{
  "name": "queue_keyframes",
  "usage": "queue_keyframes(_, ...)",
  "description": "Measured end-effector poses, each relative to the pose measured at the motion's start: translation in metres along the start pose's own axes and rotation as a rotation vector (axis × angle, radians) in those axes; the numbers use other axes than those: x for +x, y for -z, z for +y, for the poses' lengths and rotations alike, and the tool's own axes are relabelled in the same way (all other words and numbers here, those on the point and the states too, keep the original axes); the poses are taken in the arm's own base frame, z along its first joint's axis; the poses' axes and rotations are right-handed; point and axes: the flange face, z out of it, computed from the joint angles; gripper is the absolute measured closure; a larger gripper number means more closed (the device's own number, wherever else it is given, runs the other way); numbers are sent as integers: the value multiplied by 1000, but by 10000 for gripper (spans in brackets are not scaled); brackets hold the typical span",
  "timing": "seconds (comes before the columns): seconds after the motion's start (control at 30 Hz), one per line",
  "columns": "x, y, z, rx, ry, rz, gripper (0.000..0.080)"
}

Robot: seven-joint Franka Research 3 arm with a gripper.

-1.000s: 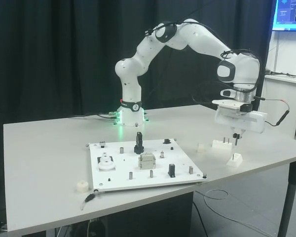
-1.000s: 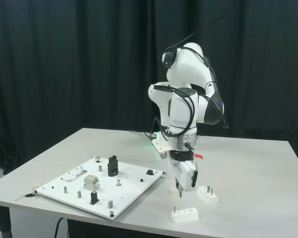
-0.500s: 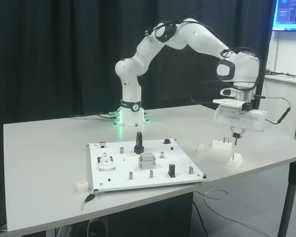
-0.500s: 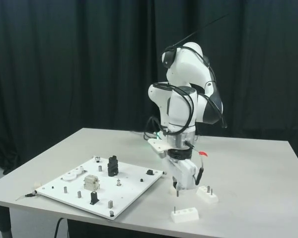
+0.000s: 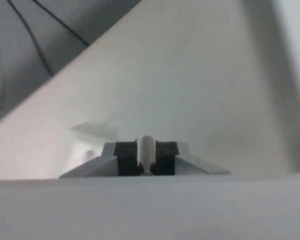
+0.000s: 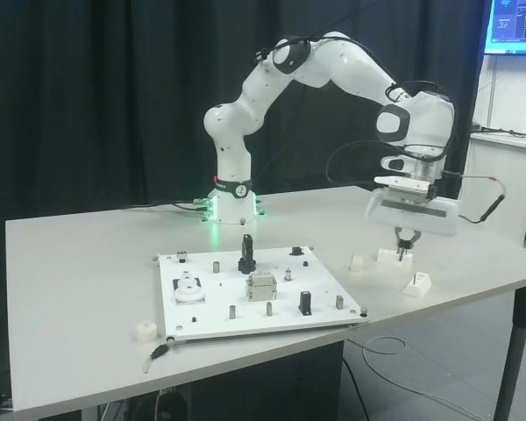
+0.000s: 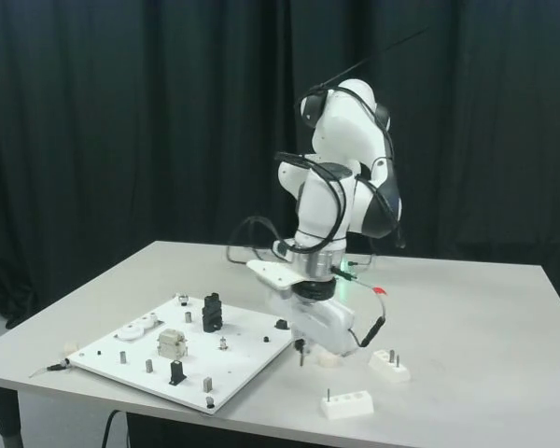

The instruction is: Insert round peg 2.

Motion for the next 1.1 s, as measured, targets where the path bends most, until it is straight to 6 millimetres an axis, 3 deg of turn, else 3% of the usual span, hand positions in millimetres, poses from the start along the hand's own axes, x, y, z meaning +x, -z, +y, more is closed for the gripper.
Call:
queue_keyframes(0.63,72,-32,47,6,381,6,732)
queue_keyframes(1.1,118,-54,95,190,448,27,732)
